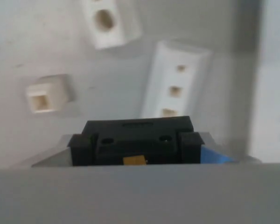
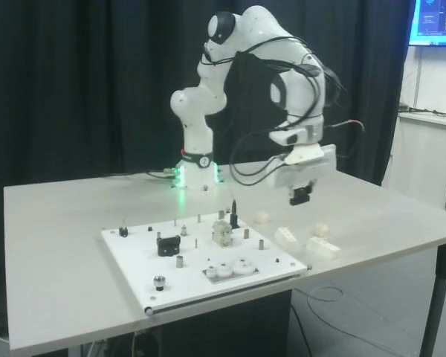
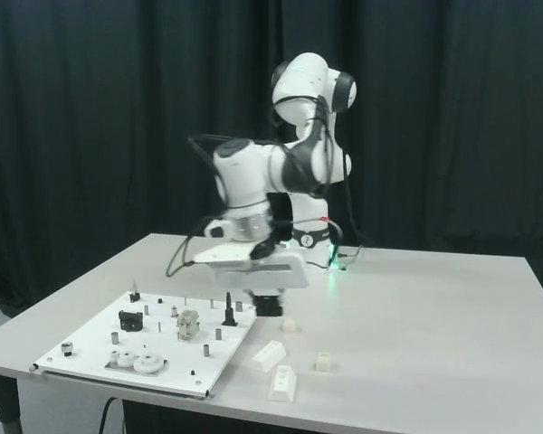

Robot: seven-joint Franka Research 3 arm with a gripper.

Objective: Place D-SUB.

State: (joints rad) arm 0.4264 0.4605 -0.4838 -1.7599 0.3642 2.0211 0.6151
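Gripper [image 2: 300, 195] hangs above the grey table [image 2: 52, 223], fingers closed on the black D-SUB connector [image 1: 136, 141]. You should keep it level, carry it twd the white assembly board [image 2: 134, 256] w/o tilting. White blocks [image 2: 323, 246] lie just below; pegs and gears [image 2: 224, 269] crowd the board, so approach from above.

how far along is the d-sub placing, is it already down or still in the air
Pickup looks done: the end effector carries the black rectangular D-SUB connector above the grey table, over the small white holder blocks beside the white assembly board. In hand: the carry, with the connector clear of every surface. Left: bringing it to its spot, setting it down and releasing.
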